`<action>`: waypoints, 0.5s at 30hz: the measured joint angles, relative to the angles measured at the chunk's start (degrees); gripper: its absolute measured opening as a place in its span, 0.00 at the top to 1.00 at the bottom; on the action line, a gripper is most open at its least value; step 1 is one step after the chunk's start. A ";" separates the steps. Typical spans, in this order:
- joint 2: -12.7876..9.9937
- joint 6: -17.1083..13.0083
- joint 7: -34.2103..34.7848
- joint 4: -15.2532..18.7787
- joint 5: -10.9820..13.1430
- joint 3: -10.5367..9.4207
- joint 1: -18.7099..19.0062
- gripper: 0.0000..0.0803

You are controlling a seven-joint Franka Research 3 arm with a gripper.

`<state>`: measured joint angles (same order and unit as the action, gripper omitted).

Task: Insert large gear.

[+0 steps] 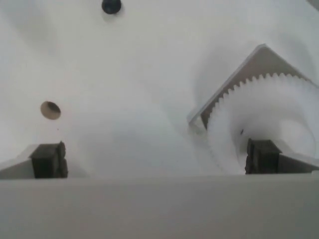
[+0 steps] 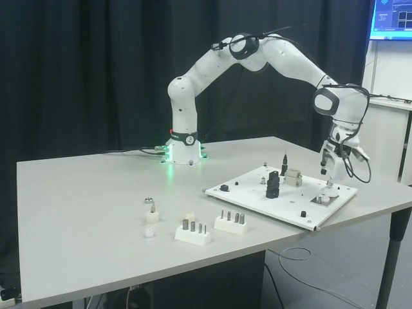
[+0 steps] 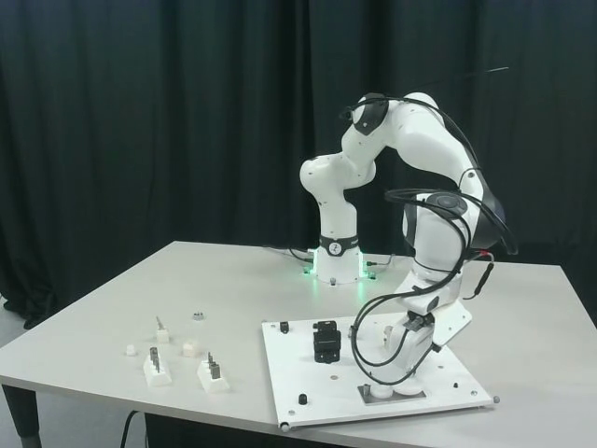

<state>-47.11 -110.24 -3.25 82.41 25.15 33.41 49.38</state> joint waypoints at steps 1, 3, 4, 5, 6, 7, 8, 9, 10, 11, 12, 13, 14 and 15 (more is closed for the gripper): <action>0.00 -0.08 0.16 0.06 0.00 -0.01 0.06 0.00; -0.02 -0.29 0.42 0.16 0.00 -0.01 0.17 0.00; -0.03 -0.40 0.51 0.20 0.00 -0.01 0.21 0.00; -0.04 -0.52 0.60 0.26 0.00 -0.01 0.25 0.00; -0.06 -0.61 0.66 0.30 0.00 -0.01 0.29 0.00; -0.08 -0.69 0.72 0.34 0.00 -0.01 0.32 0.00; -0.09 -0.75 0.77 0.37 0.00 -0.01 0.34 0.00; -0.10 -0.81 0.81 0.40 -0.01 -0.01 0.36 0.00; -0.11 -0.88 0.85 0.44 -0.02 -0.01 0.38 0.00; -0.12 -0.96 0.86 0.50 -0.02 -0.01 0.39 0.00; -0.13 -1.06 0.87 0.59 -0.03 -0.01 0.41 0.00; -0.14 -1.17 0.87 0.70 -0.03 -0.01 0.44 0.00; -0.14 -1.32 0.87 0.83 -0.03 -0.01 0.47 0.00; -0.14 -1.50 0.88 0.97 -0.03 -0.01 0.51 0.00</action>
<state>-47.25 -111.75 -2.37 83.39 25.12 33.40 49.88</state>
